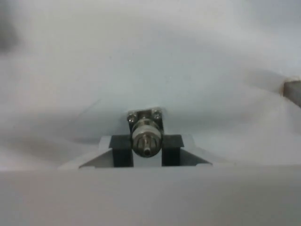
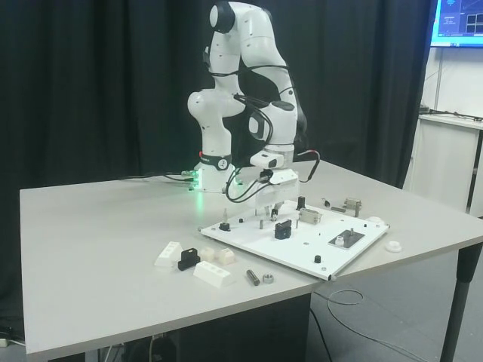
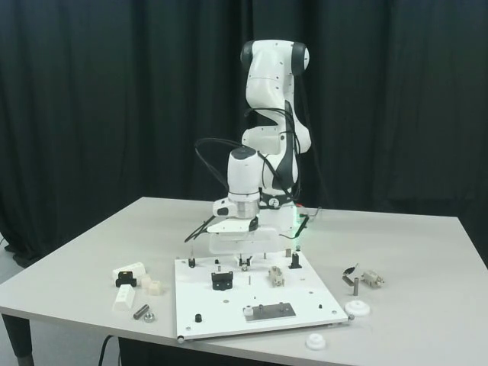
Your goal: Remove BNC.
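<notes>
In the wrist view a metal BNC connector (image 1: 146, 136) stands on its small flange with two screws, on the white board (image 1: 197, 84). My gripper (image 1: 146, 151) has its two black fingers (image 1: 122, 151) pressed against both sides of the connector, shut on it. In the room views the gripper (image 2: 266, 207) (image 3: 244, 261) points straight down at the far edge of the white board (image 2: 302, 245) (image 3: 252, 301), just above its surface. The hand hides the connector in both room views.
The board carries a black clip (image 3: 222, 281), a metal block (image 3: 275, 277), a flat grey plate (image 3: 267, 310) and small pegs. Loose white blocks (image 2: 170, 253) and a black part (image 2: 187, 259) lie beside it. White discs (image 3: 355, 308) and a small connector (image 3: 372, 279) lie on the other side.
</notes>
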Controlling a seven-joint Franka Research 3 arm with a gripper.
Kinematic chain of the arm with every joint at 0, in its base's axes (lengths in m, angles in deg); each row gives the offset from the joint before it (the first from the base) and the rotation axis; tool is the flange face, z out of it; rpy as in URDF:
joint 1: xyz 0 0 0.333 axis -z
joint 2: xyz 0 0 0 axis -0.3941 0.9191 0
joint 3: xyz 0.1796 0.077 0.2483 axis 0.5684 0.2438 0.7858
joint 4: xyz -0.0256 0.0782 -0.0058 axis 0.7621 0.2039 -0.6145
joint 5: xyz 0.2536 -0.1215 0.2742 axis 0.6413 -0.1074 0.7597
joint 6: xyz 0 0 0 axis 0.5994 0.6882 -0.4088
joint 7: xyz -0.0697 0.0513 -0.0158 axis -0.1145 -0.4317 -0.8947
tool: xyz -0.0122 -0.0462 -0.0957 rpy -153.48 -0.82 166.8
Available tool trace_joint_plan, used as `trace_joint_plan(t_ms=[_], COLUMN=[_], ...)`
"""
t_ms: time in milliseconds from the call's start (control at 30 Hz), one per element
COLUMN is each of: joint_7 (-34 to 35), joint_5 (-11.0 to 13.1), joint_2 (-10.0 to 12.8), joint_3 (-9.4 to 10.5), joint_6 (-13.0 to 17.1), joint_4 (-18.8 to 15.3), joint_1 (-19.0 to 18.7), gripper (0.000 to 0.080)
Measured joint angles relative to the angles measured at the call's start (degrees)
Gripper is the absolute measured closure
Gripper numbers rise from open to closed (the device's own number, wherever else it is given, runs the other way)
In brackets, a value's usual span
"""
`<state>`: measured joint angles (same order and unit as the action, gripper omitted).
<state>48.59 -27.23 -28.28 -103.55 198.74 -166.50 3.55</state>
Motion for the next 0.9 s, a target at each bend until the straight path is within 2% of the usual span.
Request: trace_joint_plan(t_ms=[333,900], joint_7=[-8.8,-20.0], joint_5=[2.6,4.8], joint_2=[0.0,0.1], joint_3=[-0.02,-0.1], joint_6=[0.0,0.0], joint_4=[0.0,0.0], joint_1=[0.3,0.5], gripper=[0.0677,0.0677])
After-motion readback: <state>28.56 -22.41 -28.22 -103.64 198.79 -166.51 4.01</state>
